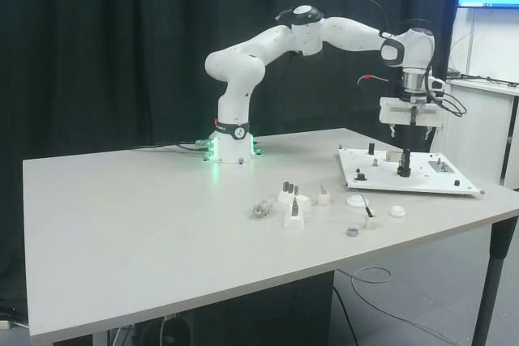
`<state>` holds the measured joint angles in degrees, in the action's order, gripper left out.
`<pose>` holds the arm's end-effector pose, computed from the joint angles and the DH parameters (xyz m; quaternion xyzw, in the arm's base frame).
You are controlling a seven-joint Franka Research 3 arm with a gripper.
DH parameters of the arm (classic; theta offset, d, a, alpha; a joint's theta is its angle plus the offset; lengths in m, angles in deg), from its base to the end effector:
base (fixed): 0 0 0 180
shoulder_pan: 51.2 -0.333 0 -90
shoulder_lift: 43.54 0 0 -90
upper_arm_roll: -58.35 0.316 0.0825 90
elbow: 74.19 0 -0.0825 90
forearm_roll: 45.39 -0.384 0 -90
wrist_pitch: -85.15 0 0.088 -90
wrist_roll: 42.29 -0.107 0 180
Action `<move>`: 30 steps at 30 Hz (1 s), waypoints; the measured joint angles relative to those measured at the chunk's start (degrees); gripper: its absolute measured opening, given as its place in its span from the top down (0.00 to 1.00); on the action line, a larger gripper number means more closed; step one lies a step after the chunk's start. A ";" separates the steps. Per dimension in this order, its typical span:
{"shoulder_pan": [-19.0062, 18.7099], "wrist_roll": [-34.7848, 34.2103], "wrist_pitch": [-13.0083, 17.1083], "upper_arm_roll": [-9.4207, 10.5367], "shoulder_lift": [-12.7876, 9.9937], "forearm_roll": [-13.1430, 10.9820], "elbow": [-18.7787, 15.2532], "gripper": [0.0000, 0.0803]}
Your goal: Pick waterproof.
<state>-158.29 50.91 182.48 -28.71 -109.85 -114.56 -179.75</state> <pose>0.4563 0.4128 0.3190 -0.6633 -0.7481 0.0004 0.0179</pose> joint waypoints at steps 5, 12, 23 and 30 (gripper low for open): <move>-0.01 -0.30 -0.29 -0.33 0.00 0.00 0.20 0.00; -0.01 -1.10 -1.08 -0.96 0.00 0.00 0.64 0.00; -0.01 -2.19 -2.38 -2.06 0.01 0.00 1.52 0.00; -0.01 -2.58 -2.96 -2.96 0.01 0.00 1.65 0.00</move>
<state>-158.31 48.33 179.51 -31.67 -109.84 -114.56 -178.10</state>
